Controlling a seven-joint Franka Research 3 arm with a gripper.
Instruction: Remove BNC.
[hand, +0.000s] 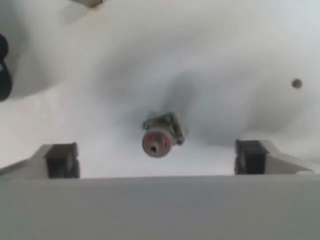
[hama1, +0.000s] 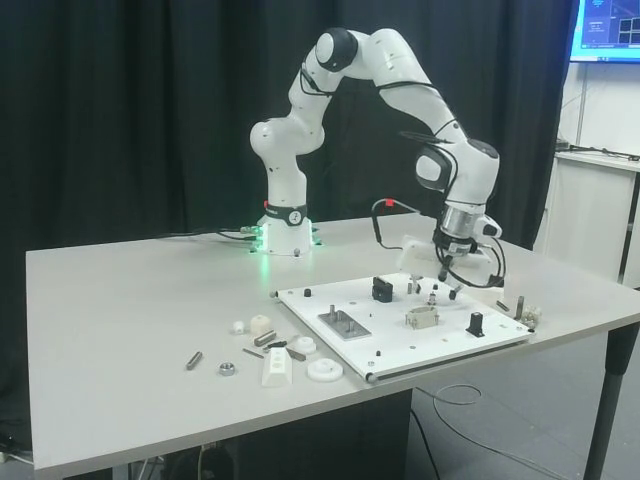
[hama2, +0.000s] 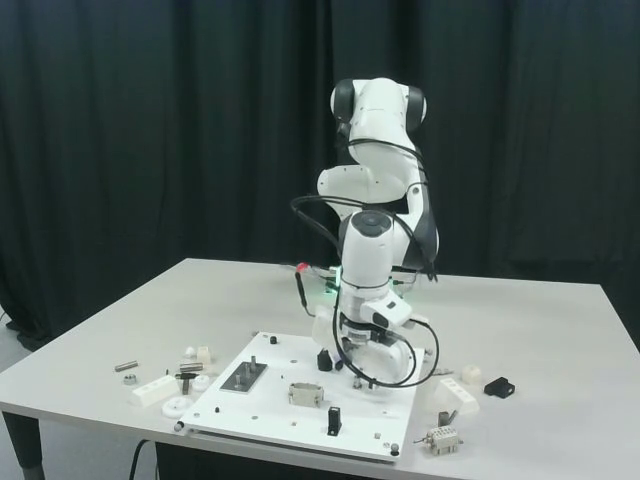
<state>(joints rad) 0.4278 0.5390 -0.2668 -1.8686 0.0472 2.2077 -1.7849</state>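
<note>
The gripper hangs over the white board with its fingers spread wide. The BNC connector stands upright on the board, untouched, midway between the fingers.

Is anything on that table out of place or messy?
Mostly tidy. The white board lies flat under the gripper. Small loose parts lie scattered on the grey table beside the board, one gear near the table's edge.
</note>
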